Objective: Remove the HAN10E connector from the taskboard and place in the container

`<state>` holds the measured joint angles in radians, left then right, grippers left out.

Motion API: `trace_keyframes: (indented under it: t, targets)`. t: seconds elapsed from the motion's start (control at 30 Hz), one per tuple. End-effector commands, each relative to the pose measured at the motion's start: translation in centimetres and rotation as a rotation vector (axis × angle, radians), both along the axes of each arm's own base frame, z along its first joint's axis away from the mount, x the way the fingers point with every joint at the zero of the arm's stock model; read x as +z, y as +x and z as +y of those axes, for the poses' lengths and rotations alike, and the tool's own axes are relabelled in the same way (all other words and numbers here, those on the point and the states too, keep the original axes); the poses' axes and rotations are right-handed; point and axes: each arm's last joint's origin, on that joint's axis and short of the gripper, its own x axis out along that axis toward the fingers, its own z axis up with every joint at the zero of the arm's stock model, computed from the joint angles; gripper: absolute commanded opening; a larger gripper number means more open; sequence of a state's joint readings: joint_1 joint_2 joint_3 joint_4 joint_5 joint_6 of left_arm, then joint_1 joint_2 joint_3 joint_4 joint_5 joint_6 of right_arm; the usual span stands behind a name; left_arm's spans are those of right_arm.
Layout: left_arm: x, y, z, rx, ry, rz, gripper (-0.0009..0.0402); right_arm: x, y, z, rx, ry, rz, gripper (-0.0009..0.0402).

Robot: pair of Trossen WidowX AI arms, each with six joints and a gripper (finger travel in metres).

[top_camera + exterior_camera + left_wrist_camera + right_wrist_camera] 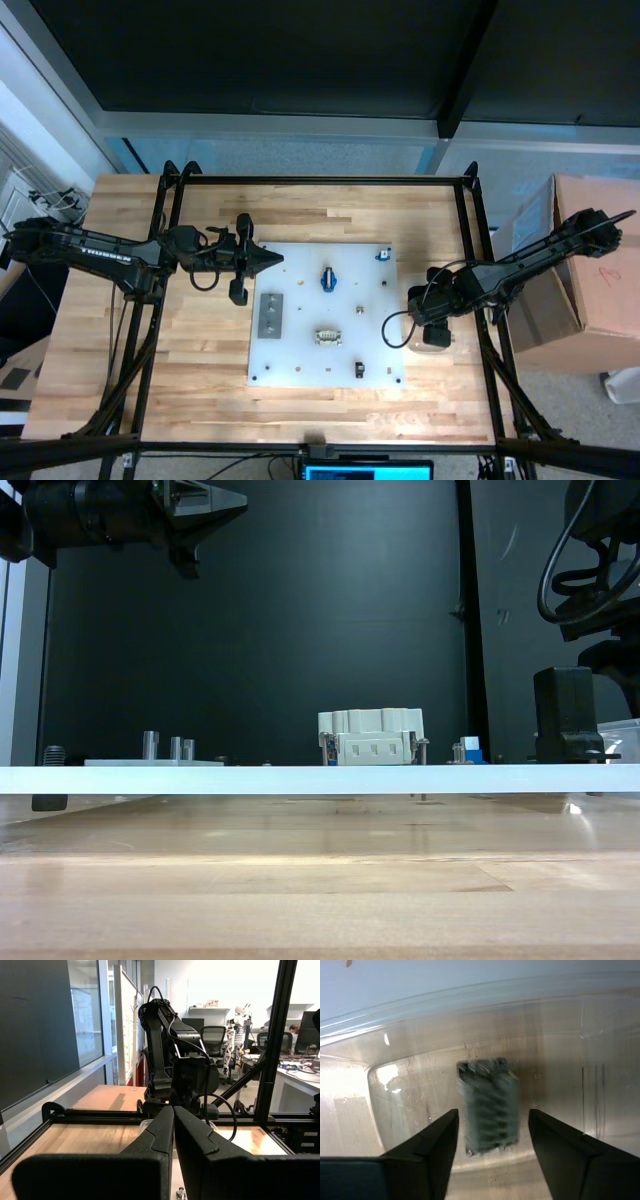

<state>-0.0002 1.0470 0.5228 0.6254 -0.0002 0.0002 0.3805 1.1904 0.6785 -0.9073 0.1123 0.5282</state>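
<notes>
The HAN10E connector (pixel 488 1106) is seen in the container (pixel 560 1085), untouched, straight ahead of the wide-spread right gripper (pixel 492 1115); the left gripper (pixel 173 1110), closed on nothing, is held high beside the taskboard (pixel 325 370).

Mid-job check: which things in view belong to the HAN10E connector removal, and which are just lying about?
Job:
HAN10E connector, free inside the container, ungripped
taskboard
right end effector, open over the container
left end effector, shut, raised over the taskboard's left edge

Lying about:
beige housing, grey block and blue part, all on the taskboard
cardboard box
</notes>
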Motion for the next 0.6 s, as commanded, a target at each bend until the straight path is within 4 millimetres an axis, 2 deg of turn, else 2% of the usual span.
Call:
trace_keyframes:
  t: [0.03,0.17,0.3,0.6]
  targets:
    - [0.0,0.0,0.0,0.0,0.0,0.0,0.0,0.0,0.0,0.0,0.0,0.0,-0.001,0.0239]
    - [0.0,0.0,0.0,0.0,0.0,0.0,0.0,0.7,0.4,0.1,0.004,0.006,-0.021,0.0265]
    - [0.0,0.0,0.0,0.0,0.0,0.0,0.0,2.5,1.1,0.2,0.002,-0.012,-0.066,0.0272]
    - [0.0,0.0,0.0,0.0,0.0,0.0,0.0,7.5,3.3,-1.1,0.005,-0.069,-0.323,0.0228]
